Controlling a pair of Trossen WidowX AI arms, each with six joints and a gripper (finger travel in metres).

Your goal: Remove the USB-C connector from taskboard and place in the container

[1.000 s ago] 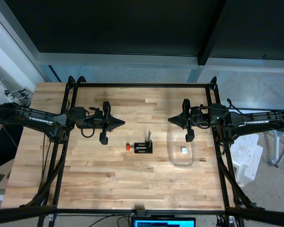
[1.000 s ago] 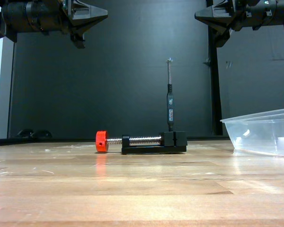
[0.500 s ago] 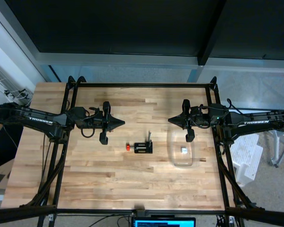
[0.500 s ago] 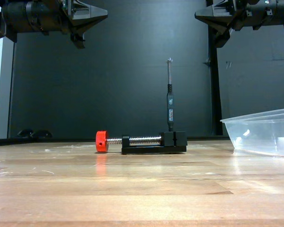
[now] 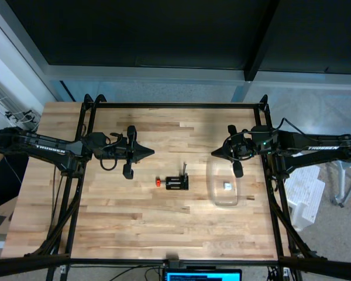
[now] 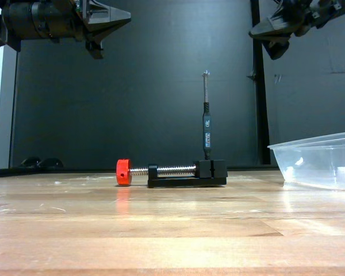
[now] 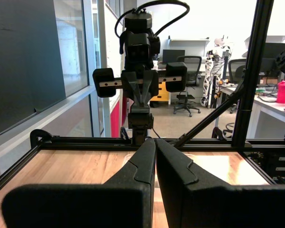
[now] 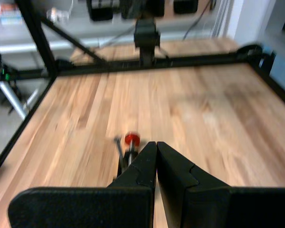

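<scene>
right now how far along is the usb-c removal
Nothing is done: the connector stands upright in the taskboard. Nothing is in hand: the right gripper hovers high near the container, fingers shut; the left gripper hangs high left of the taskboard, fingers shut. All is left: grasp, pull out, drop in the container.

left hand, right hand high, taskboard exposed
</scene>
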